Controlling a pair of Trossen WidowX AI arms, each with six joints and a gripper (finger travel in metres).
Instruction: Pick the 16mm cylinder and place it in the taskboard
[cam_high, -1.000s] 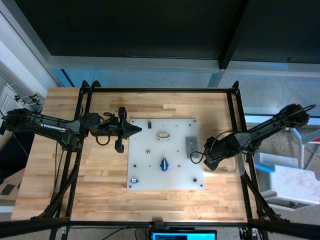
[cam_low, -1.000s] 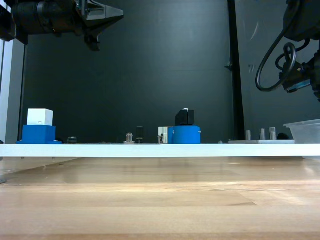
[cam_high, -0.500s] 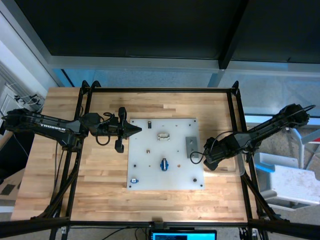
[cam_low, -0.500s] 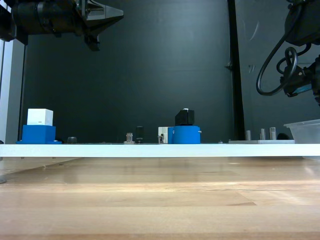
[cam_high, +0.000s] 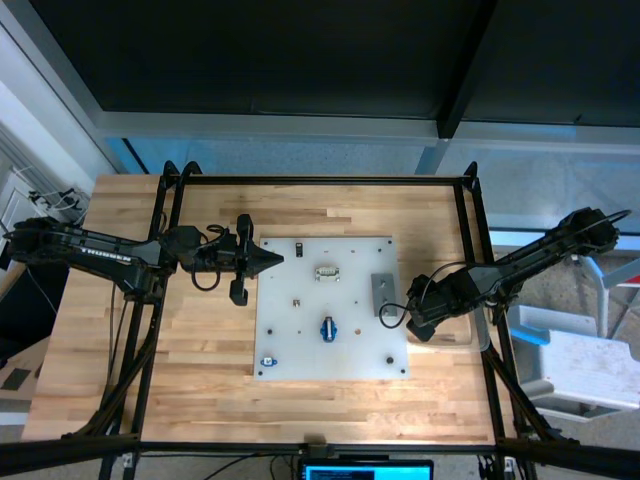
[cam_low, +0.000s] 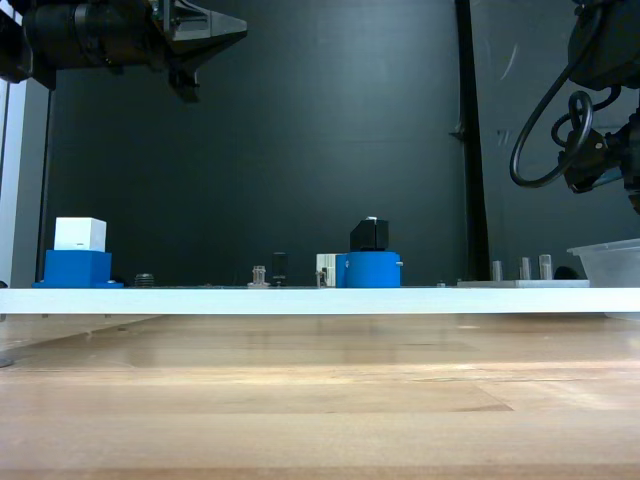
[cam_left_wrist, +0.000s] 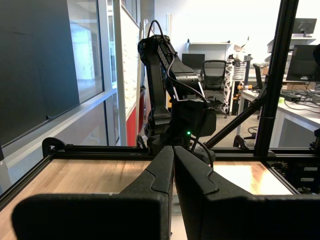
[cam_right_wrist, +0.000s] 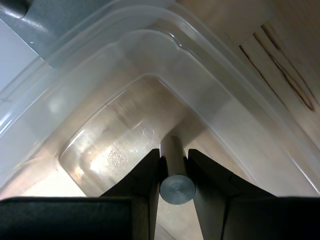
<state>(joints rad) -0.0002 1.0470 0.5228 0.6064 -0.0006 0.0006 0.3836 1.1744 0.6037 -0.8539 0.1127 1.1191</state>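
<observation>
"2 grippers here. Where is each one?"

"The left gripper (cam_high: 264, 258) hangs in the air at the taskboard's (cam_high: 350, 345) left edge, well above it in the low view (cam_low: 222, 28). The right gripper (cam_high: 418, 327) is over the clear tray (cam_high: 472, 338), which sits on the table (cam_high: 150, 380) just beside the board's right edge."

"And how do the fingers stand?"

"On the left gripper they are pressed together with nothing between them; its own camera shows the 2 tips meeting (cam_left_wrist: 173, 150). The right gripper (cam_right_wrist: 173, 156) pinches the cylinder (cam_right_wrist: 177, 189), 1 finger on each side of it."

"So where exactly is the cylinder?"

"Inside the tray (cam_right_wrist: 215, 50), by a rounded corner, with its flat metal end facing the wrist camera and its length pointing down toward the tray floor. Whether its far end touches that floor, I cannot tell."

"What about the board?"

"It lies flat between the arms. A blue fitting (cam_high: 328, 328) stands near its middle, a beige connector (cam_high: 326, 271) sits toward the far edge, and a grey block (cam_high: 384, 292) lies at the right edge, near the right gripper."
</observation>
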